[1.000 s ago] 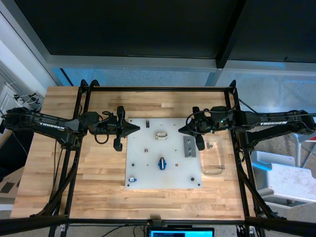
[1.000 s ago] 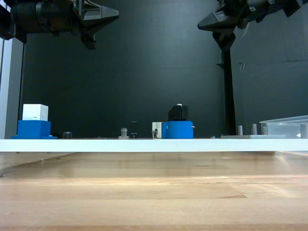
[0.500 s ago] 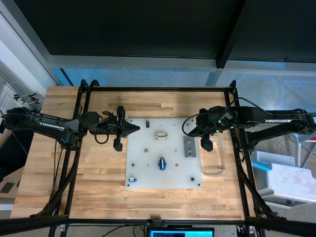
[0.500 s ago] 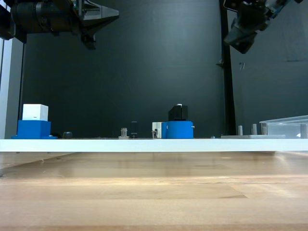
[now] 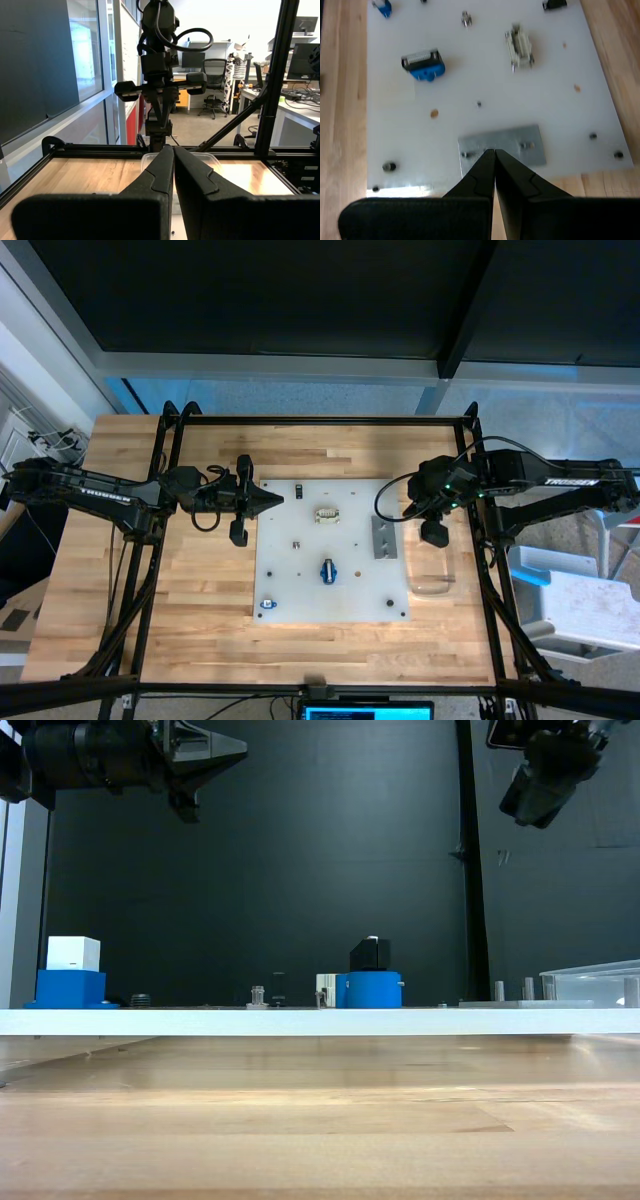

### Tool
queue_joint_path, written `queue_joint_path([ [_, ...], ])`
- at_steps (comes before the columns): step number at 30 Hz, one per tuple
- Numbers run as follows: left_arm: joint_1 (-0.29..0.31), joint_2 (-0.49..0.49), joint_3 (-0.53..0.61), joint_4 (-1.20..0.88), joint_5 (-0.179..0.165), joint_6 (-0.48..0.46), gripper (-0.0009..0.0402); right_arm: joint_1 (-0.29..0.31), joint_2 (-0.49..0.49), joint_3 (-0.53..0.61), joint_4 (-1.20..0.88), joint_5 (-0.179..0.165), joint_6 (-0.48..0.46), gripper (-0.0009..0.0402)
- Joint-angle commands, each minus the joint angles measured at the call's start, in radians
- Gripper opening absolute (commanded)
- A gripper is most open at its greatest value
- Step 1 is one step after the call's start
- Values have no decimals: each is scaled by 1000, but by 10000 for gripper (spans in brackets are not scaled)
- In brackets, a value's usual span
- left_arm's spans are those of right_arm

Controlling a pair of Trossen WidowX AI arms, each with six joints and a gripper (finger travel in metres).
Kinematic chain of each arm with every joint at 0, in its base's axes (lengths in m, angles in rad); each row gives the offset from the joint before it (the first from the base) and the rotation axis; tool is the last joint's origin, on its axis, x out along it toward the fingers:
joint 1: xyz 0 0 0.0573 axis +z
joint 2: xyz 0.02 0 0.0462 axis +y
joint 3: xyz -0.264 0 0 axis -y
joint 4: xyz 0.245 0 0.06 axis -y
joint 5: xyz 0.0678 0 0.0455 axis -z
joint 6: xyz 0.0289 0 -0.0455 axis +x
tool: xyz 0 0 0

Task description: Pick the 16mm cylinder and place it in the taskboard

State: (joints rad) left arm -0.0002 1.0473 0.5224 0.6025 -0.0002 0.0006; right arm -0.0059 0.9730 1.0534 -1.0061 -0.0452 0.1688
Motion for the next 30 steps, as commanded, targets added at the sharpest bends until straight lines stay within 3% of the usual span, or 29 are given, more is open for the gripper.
queue_joint_path([
  [1,0,0,0,0,0,0,0,0,0,12,-82,0,7,0],
  [18,0,0,0,0,0,0,0,-1,26,13,-320,4,86,0],
  [20,0,0,0,0,0,0,0,-1,35,13,-339,24,96,0],
  [24,0,0,0,0,0,0,0,-1,60,13,-389,101,140,0],
  [30,0,0,0,0,0,0,0,0,74,10,-378,102,142,0],
])
